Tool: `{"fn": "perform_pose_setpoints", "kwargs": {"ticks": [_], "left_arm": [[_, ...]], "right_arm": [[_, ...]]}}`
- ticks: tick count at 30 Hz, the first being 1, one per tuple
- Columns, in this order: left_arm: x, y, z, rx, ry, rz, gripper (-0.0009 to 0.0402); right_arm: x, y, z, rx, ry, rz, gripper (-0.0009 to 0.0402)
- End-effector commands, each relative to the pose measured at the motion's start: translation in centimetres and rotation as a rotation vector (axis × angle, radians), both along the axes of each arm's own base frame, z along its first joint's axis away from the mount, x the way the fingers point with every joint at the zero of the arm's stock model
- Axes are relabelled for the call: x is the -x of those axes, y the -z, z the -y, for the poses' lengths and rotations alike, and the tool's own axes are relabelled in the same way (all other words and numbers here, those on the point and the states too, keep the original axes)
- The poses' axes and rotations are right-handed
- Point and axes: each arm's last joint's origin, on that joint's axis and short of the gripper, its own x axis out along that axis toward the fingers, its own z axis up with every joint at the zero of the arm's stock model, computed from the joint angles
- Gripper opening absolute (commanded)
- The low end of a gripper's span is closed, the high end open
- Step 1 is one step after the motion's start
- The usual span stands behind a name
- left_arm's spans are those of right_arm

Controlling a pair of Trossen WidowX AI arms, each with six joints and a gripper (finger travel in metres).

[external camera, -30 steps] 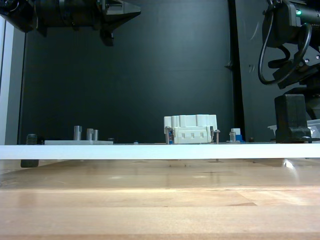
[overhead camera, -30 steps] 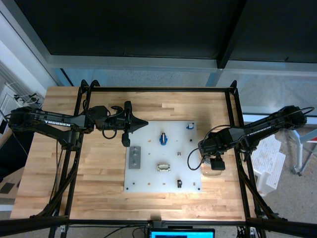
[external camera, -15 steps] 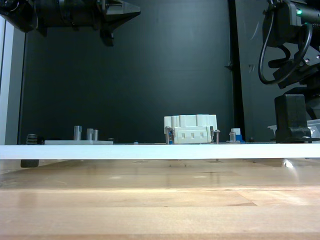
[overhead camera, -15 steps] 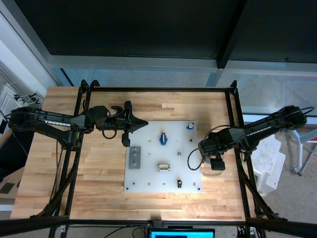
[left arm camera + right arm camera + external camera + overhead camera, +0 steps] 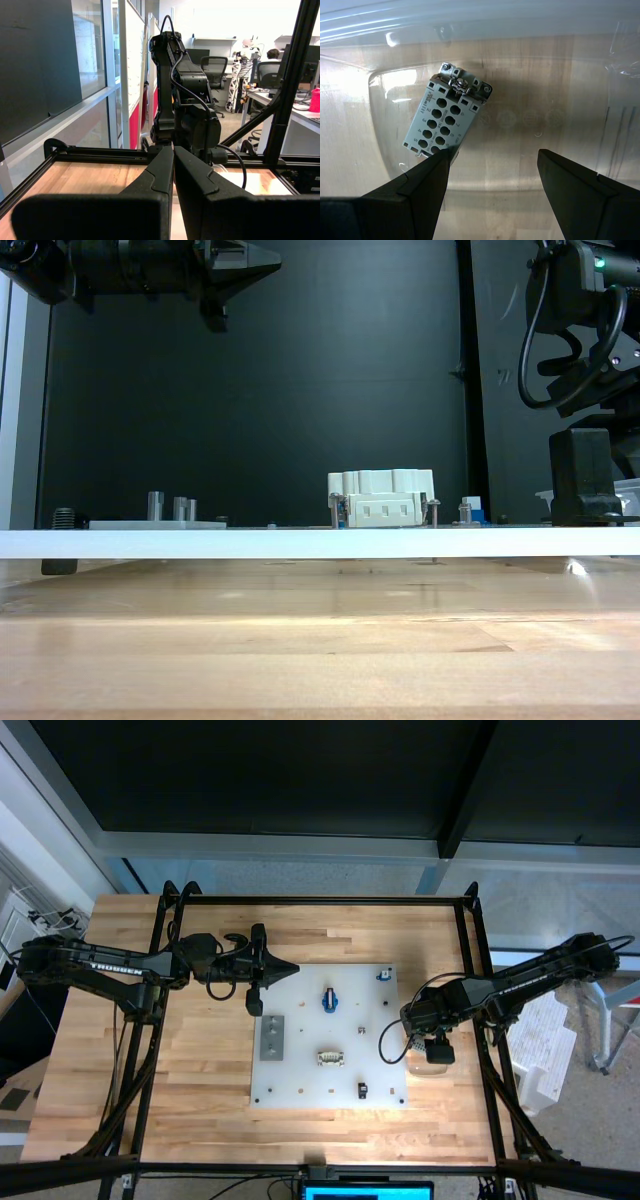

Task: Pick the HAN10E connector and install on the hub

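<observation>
Overhead light: even, diffuse; white board [image 5: 290, 1075] bright, faint shadows on counter [image 5: 200, 1060]; daylight spill at 9 o'clock.
Low view: black backdrop, near counter soft.
Left jaws: backlit silhouette.
Right jaws: blurred; clear bin [image 5: 545, 90] glares.

My left arm reaches out level, high above the far left corner of the white board [image 5: 300, 1085]. My left pincer [image 5: 292, 967] is pressed closed, tips aimed toward my right arm. That arm stretches in beside the board's right edge, wrist bent down. My right pincer [image 5: 493, 152] points downward, fingers [image 5: 570, 185] spread wide.
</observation>
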Motion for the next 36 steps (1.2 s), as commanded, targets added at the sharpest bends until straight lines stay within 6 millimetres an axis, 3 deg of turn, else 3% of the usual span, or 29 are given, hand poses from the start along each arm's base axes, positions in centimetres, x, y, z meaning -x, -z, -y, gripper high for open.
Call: {"fn": "perform_pose_setpoints", "kwargs": {"ticks": [1,17,26,36], "left_arm": [[0.0,0.0,0.0,0.000,0.000,0.000,0.0000],[0.0,0.0,0.0,0.000,0.000,0.000,0.0000],[0.0,0.0,0.0,0.000,0.000,0.000,0.0000],[0.0,0.0,0.0,0.000,0.000,0.000,0.0000]], "right_arm": [[0.0,-0.2,0.0,0.001,-0.001,-0.004,0.0244],[-0.6,-3.1,-0.2,0.008,0.083,-0.019,0.0243],[-1.0,-4.7,-0.5,-0.014,0.272,-0.004,0.0243],[-0.6,-4.9,-2.6,0.008,0.391,0.027,0.0268]]}}
